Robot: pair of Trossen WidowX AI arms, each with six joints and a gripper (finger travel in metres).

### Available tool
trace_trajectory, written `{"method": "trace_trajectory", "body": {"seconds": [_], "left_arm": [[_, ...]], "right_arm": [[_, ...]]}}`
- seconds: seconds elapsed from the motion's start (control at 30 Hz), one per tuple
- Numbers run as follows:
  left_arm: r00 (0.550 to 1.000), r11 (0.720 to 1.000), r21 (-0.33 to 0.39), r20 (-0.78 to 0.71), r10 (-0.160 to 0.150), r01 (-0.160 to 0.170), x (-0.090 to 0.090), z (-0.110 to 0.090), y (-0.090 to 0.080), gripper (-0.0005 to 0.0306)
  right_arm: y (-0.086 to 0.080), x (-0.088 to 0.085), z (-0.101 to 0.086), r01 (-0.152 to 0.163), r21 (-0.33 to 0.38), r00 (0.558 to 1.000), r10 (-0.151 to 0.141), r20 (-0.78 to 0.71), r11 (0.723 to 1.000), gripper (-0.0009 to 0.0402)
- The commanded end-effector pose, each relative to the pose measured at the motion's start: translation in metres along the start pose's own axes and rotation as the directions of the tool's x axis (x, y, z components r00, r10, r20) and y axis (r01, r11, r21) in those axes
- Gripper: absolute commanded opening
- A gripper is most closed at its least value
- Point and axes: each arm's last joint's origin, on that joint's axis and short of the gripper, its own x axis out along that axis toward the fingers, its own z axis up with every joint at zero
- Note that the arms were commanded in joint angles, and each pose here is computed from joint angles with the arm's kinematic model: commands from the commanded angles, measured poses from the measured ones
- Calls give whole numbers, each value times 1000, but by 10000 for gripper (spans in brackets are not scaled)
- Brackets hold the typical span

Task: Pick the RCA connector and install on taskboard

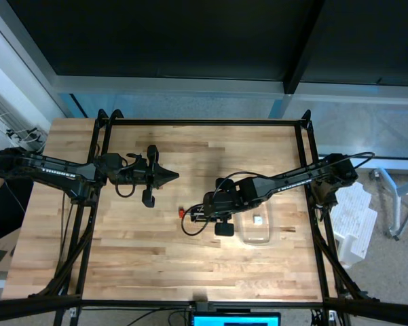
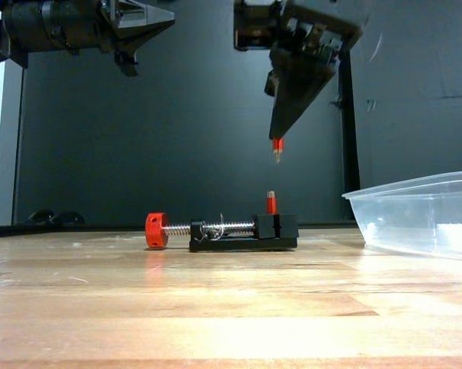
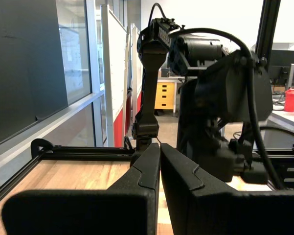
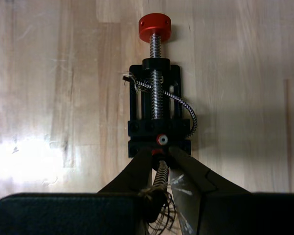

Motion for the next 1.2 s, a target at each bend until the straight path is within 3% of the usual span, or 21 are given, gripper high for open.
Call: {"method": "trace_trajectory", "body": {"seconds": [0.03,0.73,0.83,1.2], "left_arm": [[1000,1000,0,0,0,0,0,0,0,0],[1000,1000,0,1,0,0,0,0,0,0],[1000,1000,0,1,0,0,0,0,0,0],[1000,1000,0,1,0,0,0,0,0,0]], "right_arm": [[0,6,1,-5,-2,1000,5,-2,1000,0],[-10,25,4,12,-24,1000,-12,-25,1000,0],[-11,27,3,-2,-19,1000,1,-30,1000,0],[-12,26,-3,-2,-14,1000,2,-25,1000,0]]}}
